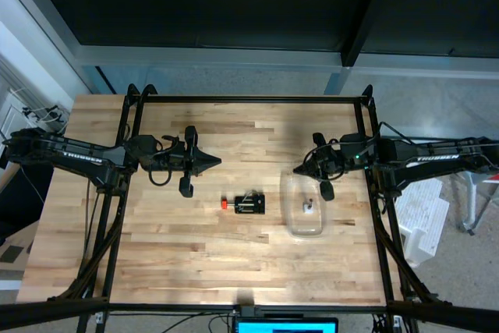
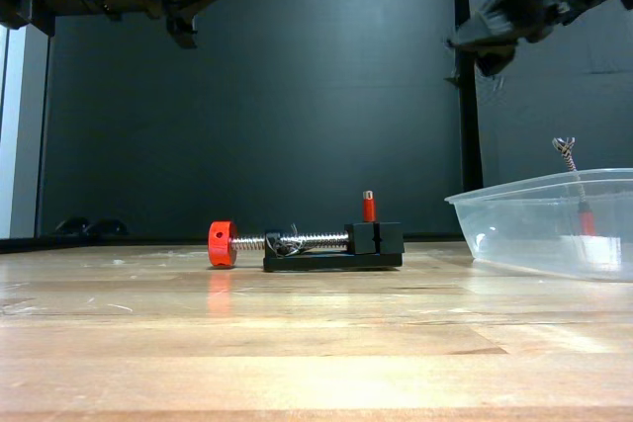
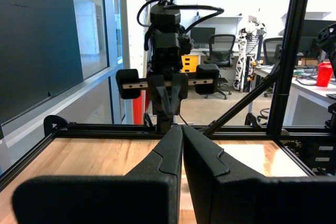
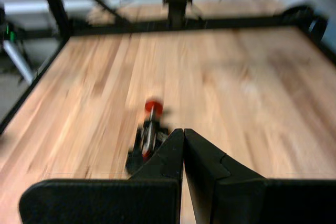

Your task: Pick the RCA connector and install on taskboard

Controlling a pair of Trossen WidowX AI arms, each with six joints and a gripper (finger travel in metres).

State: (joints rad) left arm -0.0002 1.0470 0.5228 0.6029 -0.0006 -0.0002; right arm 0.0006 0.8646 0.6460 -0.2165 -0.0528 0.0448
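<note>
The taskboard (image 1: pixel 248 203), a small black block with a red knob on its left end, lies at the table's middle; it also shows low on the wood (image 2: pixel 331 244) and blurred past the right fingers (image 4: pixel 148 140). The RCA connector (image 1: pixel 309 208) is a tiny grey piece inside the clear tray (image 1: pixel 286 208), seen through the tray wall (image 2: pixel 586 216). My right gripper (image 1: pixel 297 171) hovers shut and empty above the tray's far left corner, pointing toward the taskboard (image 4: pixel 183 130). My left gripper (image 1: pixel 217 162) hangs shut and empty, high up and left of the taskboard (image 3: pixel 182 127).
The clear plastic tray (image 2: pixel 524 224) stands right of the taskboard. A black frame rail (image 1: pixel 249 100) runs along the far edge, with side rails at both sides. Bare wood lies between the taskboard and the near edge.
</note>
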